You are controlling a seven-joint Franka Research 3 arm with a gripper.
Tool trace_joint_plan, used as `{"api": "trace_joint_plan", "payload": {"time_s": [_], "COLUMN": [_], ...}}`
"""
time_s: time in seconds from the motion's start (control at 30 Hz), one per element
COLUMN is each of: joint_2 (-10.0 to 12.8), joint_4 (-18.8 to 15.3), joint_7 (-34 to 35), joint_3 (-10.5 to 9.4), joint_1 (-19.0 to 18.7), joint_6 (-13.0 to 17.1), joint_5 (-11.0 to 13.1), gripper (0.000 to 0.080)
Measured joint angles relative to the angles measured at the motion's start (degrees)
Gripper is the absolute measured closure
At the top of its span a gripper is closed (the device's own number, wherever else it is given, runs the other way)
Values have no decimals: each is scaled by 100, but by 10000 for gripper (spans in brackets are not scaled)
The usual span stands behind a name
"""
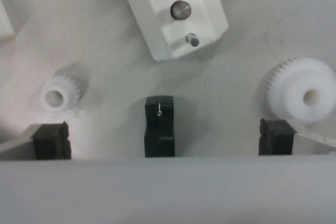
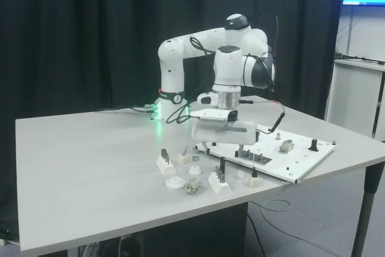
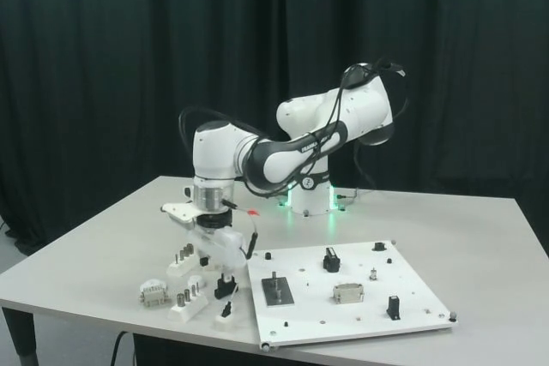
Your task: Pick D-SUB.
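Unheld, the D-SUB [image 3: 152, 295] lies flat near the table's edge, end effector [image 1: 163, 139] spread wide.

Two white gears [image 1: 307, 92] are seen in matt plastic; shiny metal pins [image 1: 180, 10] stand in a white plastic block [image 1: 173, 9]. The grey counter [image 2: 84, 161] looks smooth and matt.

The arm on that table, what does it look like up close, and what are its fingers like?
The arm is white, built of rounded segments with black joint bands. A black cable loops along it, and green light glows at its base. The fingers end in black ribbed pads.
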State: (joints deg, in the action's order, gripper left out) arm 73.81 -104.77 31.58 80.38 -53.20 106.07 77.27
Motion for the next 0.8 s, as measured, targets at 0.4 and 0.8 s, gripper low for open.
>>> {"api": "trace_joint_plan", "payload": {"time_s": [0.4,0.8], "joint_2": [30,61], "joint_4": [82,76], "joint_7": [-97,-97], "joint_3": [-161,-246], "joint_1": [117,124], "joint_6": [9,9], "joint_5": [0,0], "gripper": [3,3]}}
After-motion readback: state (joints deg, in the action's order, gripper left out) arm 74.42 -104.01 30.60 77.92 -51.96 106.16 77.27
